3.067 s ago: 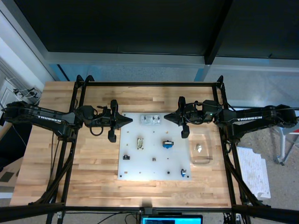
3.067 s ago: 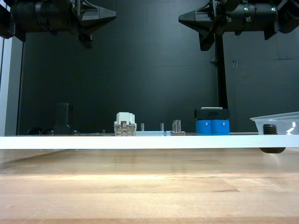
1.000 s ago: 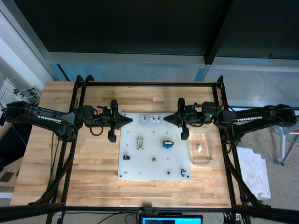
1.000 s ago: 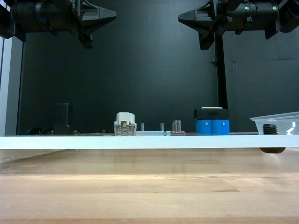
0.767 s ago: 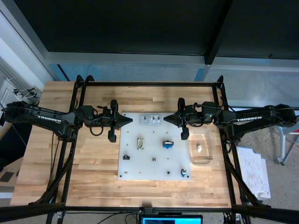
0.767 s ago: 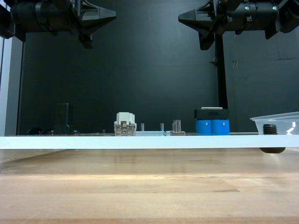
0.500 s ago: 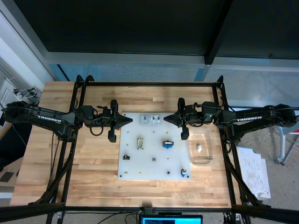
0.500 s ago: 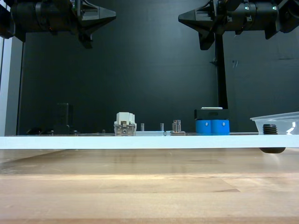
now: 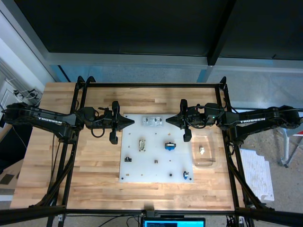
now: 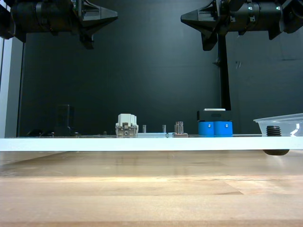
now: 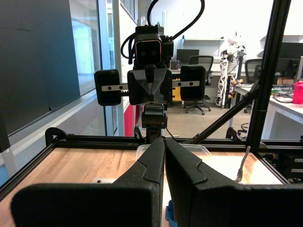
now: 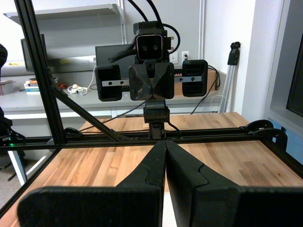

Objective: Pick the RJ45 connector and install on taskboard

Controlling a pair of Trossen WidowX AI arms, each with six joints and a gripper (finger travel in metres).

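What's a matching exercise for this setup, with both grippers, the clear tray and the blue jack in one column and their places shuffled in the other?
A. left gripper
B. right gripper
C. clear tray
D. blue jack

1. near right corner of the white board
2. high over the board's far left part, shut
3. beside the board's right edge
4. high over the board's far right part, shut

Pairs: A-2, B-4, C-3, D-1.
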